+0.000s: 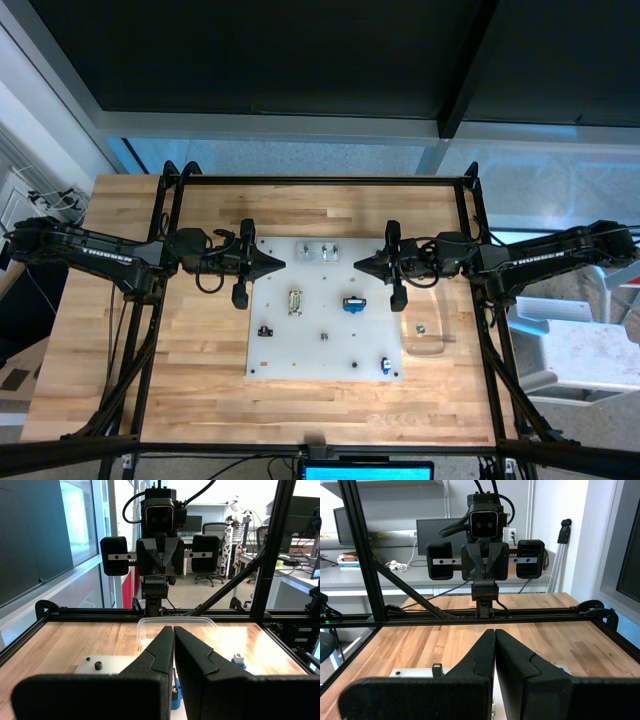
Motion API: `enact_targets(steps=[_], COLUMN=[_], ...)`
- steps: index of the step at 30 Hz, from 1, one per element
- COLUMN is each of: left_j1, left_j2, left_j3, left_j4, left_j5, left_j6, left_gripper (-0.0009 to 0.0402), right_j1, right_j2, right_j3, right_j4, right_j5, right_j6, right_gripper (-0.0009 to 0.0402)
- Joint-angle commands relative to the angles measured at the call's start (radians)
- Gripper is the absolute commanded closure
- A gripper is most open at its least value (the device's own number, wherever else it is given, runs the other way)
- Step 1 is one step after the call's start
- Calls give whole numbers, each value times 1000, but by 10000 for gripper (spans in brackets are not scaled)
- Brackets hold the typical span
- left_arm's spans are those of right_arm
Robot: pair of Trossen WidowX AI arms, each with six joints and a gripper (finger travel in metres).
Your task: Pick the M12 fastener and fasten on the M12 threads
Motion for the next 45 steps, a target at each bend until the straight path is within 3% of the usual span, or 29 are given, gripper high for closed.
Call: enact_targets(steps=[1, 16, 22, 29, 36, 45], left_j1=[0, 0, 0, 0, 0, 0], left_j2=[0, 0, 0, 0, 0, 0], left_j3=[0, 0, 0, 0, 0, 0], left_j4=[0, 0, 0, 0, 0, 0], left_j5=[0, 0, 0, 0, 0, 0], left_j6=[0, 0, 0, 0, 0, 0], left_gripper=[393, 393, 393, 393, 393, 393], right_j1=[0, 0, 5, 32, 80, 141], right_j2=[0, -3, -11, 15, 117, 224], right_j3=[-1, 7, 150, 325, 514, 622], right_j4=[52, 22, -407, -858, -1289, -1578], right_j5=[3, 2, -2, -76, -76, -76], right_j6=[4, 32, -9, -121, -262, -420], right_gripper=[393, 394, 393, 393, 393, 393])
